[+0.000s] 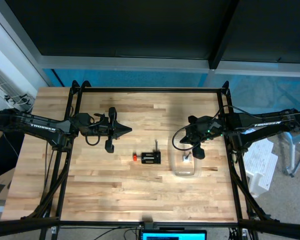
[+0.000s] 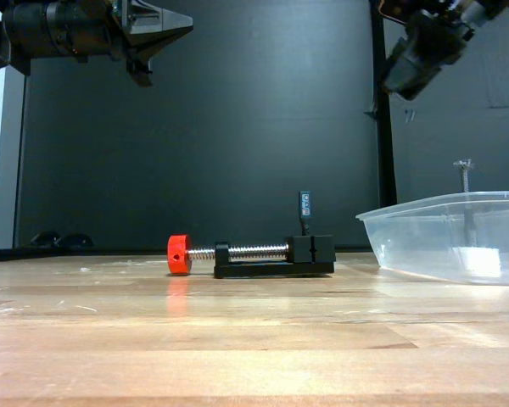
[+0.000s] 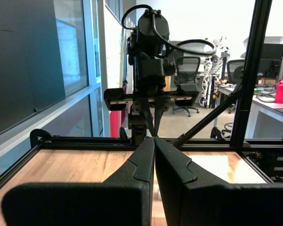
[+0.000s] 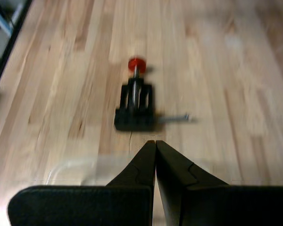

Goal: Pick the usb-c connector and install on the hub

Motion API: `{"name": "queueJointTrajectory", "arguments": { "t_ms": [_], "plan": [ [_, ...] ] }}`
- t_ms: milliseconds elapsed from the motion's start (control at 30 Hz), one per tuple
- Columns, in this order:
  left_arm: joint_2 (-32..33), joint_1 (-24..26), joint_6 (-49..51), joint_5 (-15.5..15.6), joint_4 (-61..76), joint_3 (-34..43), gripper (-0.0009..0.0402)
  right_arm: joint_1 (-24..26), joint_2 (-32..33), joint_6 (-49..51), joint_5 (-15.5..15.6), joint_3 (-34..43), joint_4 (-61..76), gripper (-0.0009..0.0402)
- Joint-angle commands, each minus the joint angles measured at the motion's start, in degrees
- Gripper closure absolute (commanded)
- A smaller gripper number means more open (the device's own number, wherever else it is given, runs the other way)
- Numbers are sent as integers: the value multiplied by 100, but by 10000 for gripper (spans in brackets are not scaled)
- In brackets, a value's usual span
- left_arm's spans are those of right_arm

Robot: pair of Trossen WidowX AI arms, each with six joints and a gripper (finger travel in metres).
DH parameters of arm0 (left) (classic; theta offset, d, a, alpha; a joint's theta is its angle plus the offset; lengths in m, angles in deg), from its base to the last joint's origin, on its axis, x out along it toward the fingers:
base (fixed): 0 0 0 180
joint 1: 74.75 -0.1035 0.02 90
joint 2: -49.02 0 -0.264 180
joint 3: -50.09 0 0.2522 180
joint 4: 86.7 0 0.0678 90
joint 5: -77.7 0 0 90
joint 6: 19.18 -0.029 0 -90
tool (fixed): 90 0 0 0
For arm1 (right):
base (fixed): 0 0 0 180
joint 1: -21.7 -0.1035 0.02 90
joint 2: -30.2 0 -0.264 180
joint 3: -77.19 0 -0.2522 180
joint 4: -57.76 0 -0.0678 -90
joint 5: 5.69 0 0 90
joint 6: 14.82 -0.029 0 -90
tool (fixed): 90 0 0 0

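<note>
- Overhead, we see the left gripper (image 1: 128,130) hanging above the wooden table (image 1: 115,190), left of centre and pointing inward. It is well apart from everything on the table.
- From its wrist camera, we see its two fingers (image 3: 141,160) pressed flat together with nothing between them.
- We find the right gripper (image 1: 198,152) above the far right edge of a clear plastic tub (image 1: 176,169). In the low view it sits high above the tub's rim.
- Its fingers (image 4: 142,165) are likewise clenched tip to tip on nothing.
- We see a small black vise (image 1: 151,158) with a red knob (image 2: 179,254) at the table's centre, just left of the tub.
- We see a thin dark piece standing upright in the vise's jaw end, which we take for the hub (image 2: 304,206).
- We make out a small pale part lying free inside the tub, beneath the right gripper. We take it for the usb-c connector (image 1: 186,158).
- It is held by neither arm and sits clear of the hub. We cannot tell how it lies.
</note>
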Motion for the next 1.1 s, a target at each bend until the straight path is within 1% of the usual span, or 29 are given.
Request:
{"name": "queueJointTrajectory", "arguments": {
  "t_ms": [33, 433, 533, 700, 833, 900, 967, 1100],
  "plan": [
    [0, 0, -2, -2, 0, 0, 393, -68, 4, -155, -4, 72, 457, 393],
    [0, 0, -2, 0, 2, 0, 393, -208, 0, -323, -2, 116, 1659, 393],
    [0, 0, -2, -2, 0, 0, 393, -295, 0, -409, -4, 103, 1779, 393],
    [0, -2, -2, 0, 0, 0, 393, -590, 4, -575, -57, 46, 1878, 393],
    [0, -2, -2, -2, 0, 0, 393, -636, 4, -730, -74, -28, 1963, 390],
    [0, -2, -2, -2, 0, 0, 393, -654, 4, -807, -170, -61, 2024, 379],
    [-2, 0, -2, -2, 0, 0, 393, -667, 7, -933, -166, -94, 2074, 361],
    [0, 0, -2, -2, 2, 0, 393, -684, 96, -1025, -177, -118, 2151, 311]
  ]
}}
